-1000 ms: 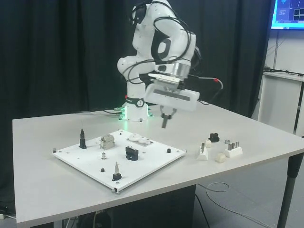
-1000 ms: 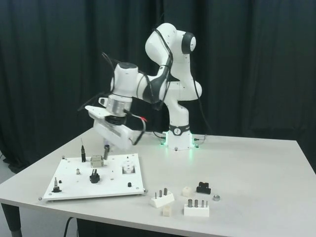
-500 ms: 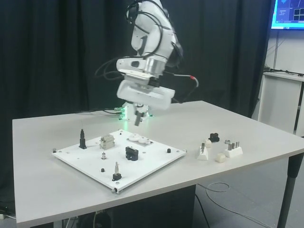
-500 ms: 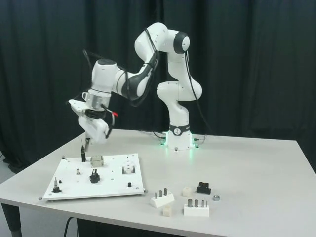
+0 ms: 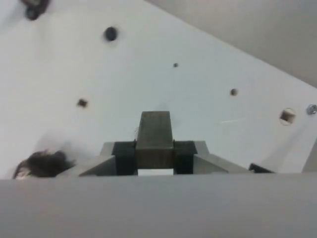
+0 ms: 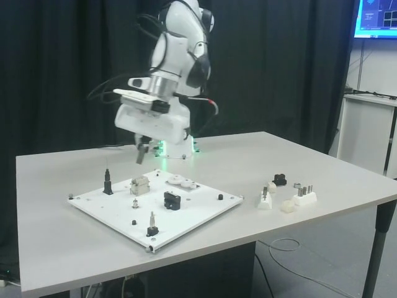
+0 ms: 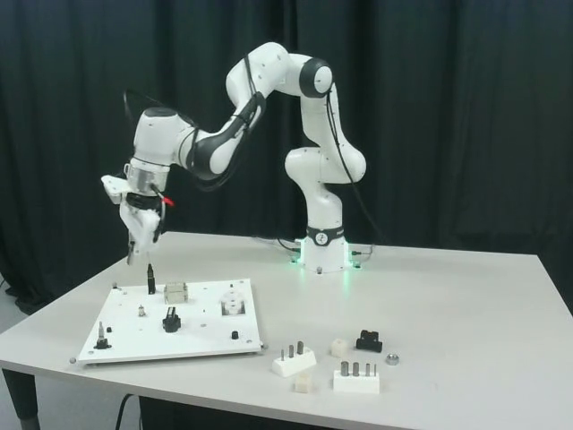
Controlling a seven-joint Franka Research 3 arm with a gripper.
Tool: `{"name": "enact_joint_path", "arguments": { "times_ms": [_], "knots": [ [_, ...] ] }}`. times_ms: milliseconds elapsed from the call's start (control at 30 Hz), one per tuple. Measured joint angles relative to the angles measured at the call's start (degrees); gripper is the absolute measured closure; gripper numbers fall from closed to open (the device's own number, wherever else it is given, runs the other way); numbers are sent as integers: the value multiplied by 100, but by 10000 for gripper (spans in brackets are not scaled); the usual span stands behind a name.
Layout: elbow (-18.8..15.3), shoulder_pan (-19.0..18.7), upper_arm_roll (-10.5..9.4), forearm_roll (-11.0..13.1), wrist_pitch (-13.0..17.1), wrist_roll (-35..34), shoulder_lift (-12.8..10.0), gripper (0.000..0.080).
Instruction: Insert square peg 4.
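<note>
We've got the jaws pinched tight on the square peg (image 5: 155,133), carried upright above the white board (image 6: 192,214), presumably so it drops straight into its square hole (image 5: 287,116).

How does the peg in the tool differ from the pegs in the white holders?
The held peg is clamped in the tool; the holder pegs stand free. The held peg hangs in air by the white board; the holder pegs sit on the grey table. Both look dark.
</note>
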State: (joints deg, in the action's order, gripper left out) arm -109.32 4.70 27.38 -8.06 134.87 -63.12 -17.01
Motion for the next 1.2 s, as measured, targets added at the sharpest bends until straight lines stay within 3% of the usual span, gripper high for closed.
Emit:
{"name": "enact_joint_path", "arguments": {
  "times_ms": [333,533,933,1200],
  "knots": [
    [-259,516,62,507,598,270,-87,650],
    [-375,740,127,969,850,425,-147,650],
    [-410,1160,154,1922,992,730,-242,650],
    [-410,1339,153,2292,946,1075,-300,650]
  ]
}}
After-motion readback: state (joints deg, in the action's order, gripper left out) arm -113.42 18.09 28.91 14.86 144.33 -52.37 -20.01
